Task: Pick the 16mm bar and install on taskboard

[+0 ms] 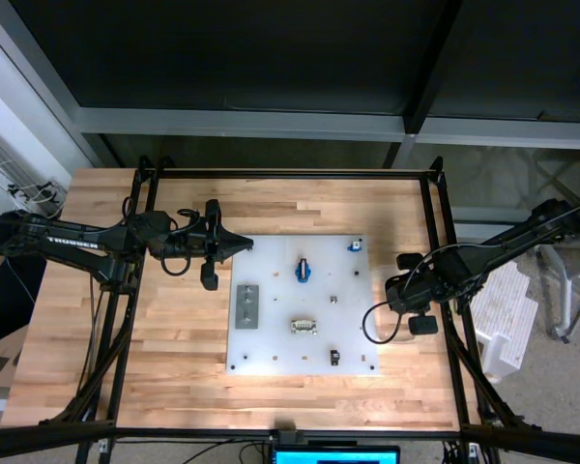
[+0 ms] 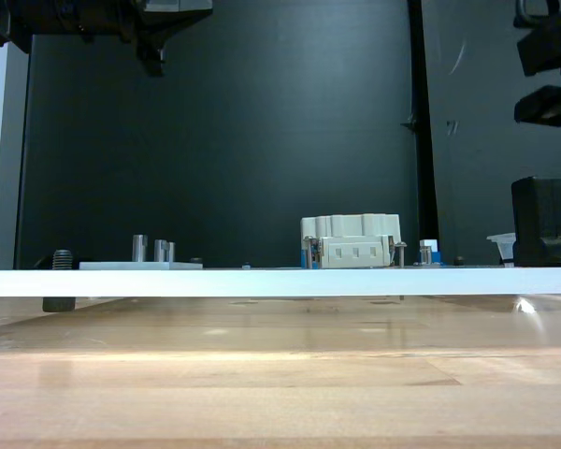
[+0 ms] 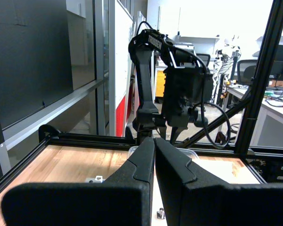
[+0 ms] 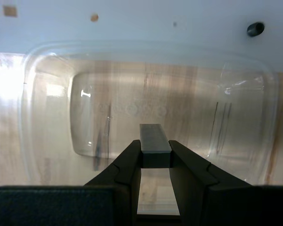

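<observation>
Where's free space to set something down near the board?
Bare wooden table left of the white task board and along its near edge. Board centre crowded: blue fitting, beige connector, grey block. Shut left gripper above board's far-left corner; right gripper holds dark rectangular bar over clear tray.

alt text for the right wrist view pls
The right gripper is shut on the 16mm bar, held above a clear plastic tray on the wooden table, with the white taskboard beyond. The left gripper, shut, is outside this view, at the taskboard's left edge.
</observation>
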You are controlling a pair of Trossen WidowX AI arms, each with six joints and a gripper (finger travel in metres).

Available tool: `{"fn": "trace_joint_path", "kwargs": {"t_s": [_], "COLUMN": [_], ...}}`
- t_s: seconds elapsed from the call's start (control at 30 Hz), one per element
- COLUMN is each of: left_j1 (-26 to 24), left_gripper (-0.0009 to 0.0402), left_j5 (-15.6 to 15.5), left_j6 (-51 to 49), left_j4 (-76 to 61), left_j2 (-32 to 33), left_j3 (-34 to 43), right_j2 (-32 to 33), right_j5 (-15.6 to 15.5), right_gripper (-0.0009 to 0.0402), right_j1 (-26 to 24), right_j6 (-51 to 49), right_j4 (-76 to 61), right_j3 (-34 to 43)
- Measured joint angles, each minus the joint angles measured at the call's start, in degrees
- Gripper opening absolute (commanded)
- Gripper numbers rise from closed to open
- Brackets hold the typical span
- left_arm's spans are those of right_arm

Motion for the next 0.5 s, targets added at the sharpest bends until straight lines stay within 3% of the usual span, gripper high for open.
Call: {"fn": "trace_joint_path", "kwargs": {"t_s": [0.5], "left_j1": [0.0], "left_gripper": [0.0], "left_j5": [0.02], "left_j6": [0.0], "left_j4": [0.02], "left_j2": [0.0], "left_j3": [0.0], "right_j2": [1.31], "right_j5": [-0.02], "right_gripper": [0.0016], "right_j1": [0.55], "right_j6": [0.85], "right_j4": [-0.79], "right_j3": [3.74]}}
